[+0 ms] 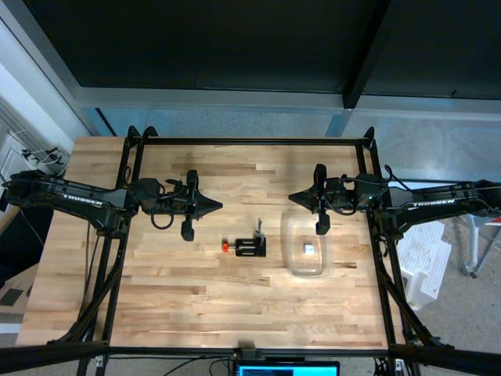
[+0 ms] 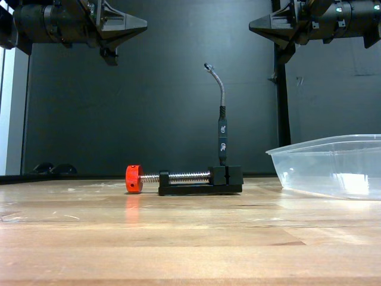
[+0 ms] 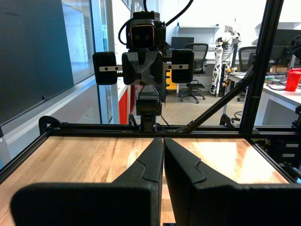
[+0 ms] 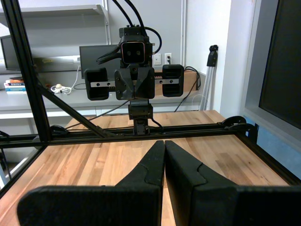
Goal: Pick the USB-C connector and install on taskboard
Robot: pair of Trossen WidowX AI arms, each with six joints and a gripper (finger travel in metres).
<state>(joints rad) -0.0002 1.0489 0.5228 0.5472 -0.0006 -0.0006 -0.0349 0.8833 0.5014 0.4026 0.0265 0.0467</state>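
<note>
Across the wooden counter [image 1: 156, 282] the two arms face each other, both raised well above the surface. The left claw [image 1: 216, 206] hangs left of the middle, its fingers pressed together and holding nothing. The right claw [image 1: 293, 197] mirrors it from the other side, likewise pressed together and empty, near the far rim of the clear plastic tray [image 1: 301, 268]. That tray sits on the right half of the counter, near the taskboard [image 1: 250, 248], which lies between the two claws and nearer the front edge. Its red-orange knob [image 1: 225, 246] points left, and a thin upright pin [image 2: 222, 128] rises from the other end. Inside the tray lies a small white block [image 1: 310, 248]. The USB-C connector is too small to pick out with certainty in any view, so I cannot tell where it lies. By my reading the pick has not begun: the next move calls for one claw to spread and come down squarely on the plug — a part far smaller than the fingers
</note>
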